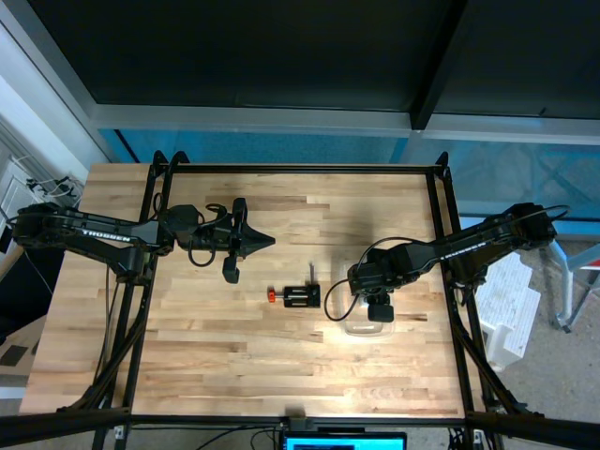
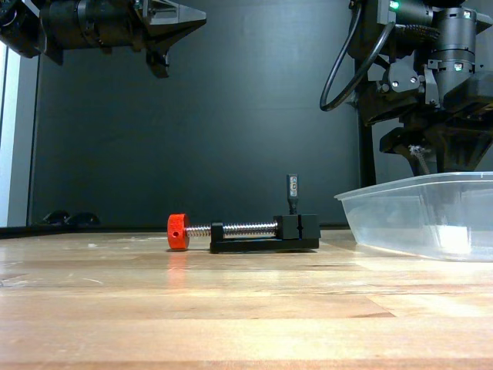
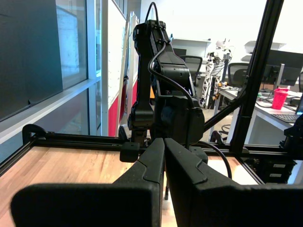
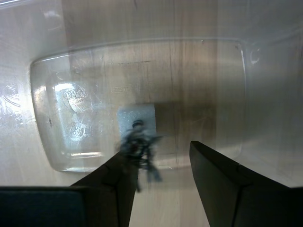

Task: Pick the usb-c connector and install on the hub

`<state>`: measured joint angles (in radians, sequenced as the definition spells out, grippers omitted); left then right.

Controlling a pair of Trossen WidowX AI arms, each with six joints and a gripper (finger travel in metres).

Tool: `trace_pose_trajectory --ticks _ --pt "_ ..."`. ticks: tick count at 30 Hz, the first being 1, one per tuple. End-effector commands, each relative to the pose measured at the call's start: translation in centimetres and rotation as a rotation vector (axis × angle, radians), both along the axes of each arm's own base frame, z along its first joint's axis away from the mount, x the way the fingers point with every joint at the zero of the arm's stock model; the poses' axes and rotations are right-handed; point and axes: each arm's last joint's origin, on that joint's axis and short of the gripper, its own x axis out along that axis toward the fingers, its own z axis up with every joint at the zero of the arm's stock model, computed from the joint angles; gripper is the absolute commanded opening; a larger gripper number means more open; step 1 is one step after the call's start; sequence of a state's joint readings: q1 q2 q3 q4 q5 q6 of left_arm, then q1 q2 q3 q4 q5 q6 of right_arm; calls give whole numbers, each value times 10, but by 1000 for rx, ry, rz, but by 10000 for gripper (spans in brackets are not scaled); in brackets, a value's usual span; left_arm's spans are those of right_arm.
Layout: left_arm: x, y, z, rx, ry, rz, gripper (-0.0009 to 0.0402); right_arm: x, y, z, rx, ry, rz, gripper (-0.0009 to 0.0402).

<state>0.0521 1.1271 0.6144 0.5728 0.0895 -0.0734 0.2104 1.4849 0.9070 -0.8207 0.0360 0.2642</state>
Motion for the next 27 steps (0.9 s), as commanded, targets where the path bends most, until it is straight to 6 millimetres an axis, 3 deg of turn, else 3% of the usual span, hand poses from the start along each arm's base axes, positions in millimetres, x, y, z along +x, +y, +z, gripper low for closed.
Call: trace_pose_trajectory --ticks 1,12,27 --pt "0 0 0 0 0 0 0 0 0 0 2 0 1 116" --pt "0 0 0 0 0 0 0 0 1 0 2 0 7 53" --pt "0 0 0 1 0 0 0 -1 2 0 2 5 9 35"
